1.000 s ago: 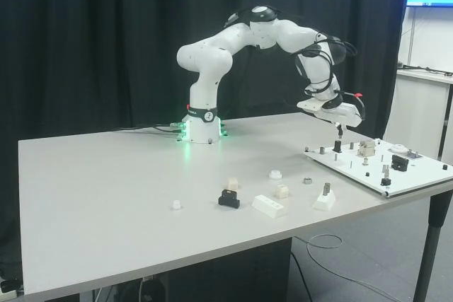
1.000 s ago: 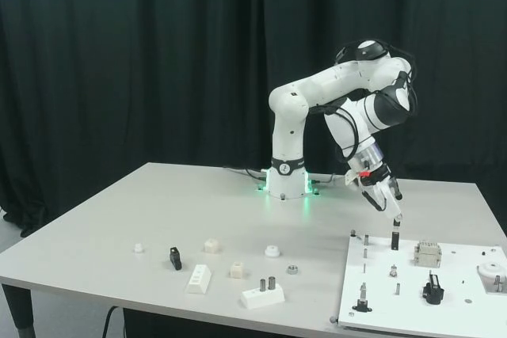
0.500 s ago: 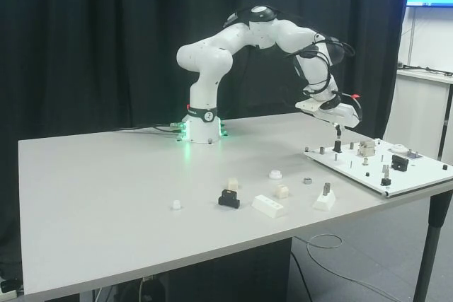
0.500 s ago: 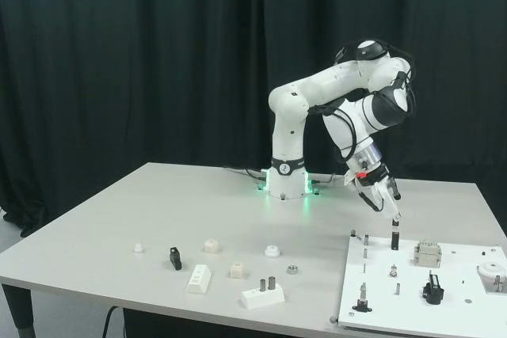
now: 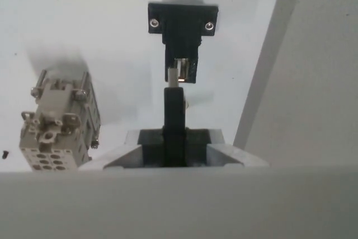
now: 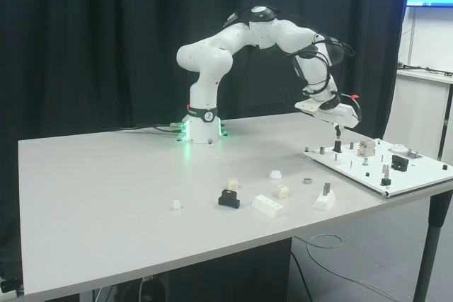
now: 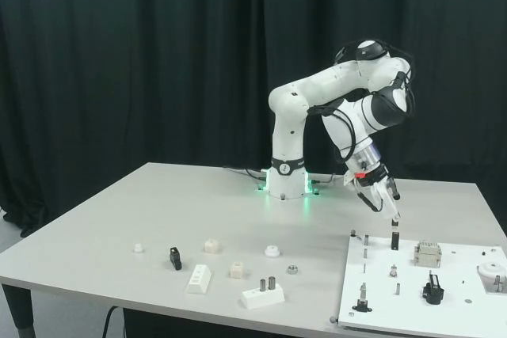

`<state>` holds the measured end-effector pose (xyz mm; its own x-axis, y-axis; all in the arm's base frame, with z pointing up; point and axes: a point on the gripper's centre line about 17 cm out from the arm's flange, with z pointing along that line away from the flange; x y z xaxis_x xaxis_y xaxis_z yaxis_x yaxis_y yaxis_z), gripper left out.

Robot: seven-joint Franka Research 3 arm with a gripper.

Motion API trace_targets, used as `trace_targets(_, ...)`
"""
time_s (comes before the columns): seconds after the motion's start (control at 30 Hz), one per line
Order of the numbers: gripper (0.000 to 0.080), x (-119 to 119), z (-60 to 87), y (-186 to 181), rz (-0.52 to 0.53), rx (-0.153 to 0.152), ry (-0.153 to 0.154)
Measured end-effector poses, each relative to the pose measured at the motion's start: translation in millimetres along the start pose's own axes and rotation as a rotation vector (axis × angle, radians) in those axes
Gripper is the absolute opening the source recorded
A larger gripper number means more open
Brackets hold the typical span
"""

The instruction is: Insert USB.

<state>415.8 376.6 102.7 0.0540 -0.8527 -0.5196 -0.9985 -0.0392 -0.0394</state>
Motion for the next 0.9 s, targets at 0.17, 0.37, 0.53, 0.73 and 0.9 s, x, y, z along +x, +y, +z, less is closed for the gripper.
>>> trace_targets(0.17,0.0072,-0.2,0.9,1.4,0.001,-0.001,-0.002)
trace_targets(0.37,0.0072,-0.2,1.9,3.1,0.001,-0.003,-0.003)
trace_targets(0.53,0.0072,0.6,2.4,3.4,0.002,-0.002,-0.002)
trace_targets(0.73,0.0072,1.8,3.2,3.0,0.003,0.000,0.000)
trace_targets(0.9,0.0072,2.4,4.9,1.6,0.005,0.007,0.000)
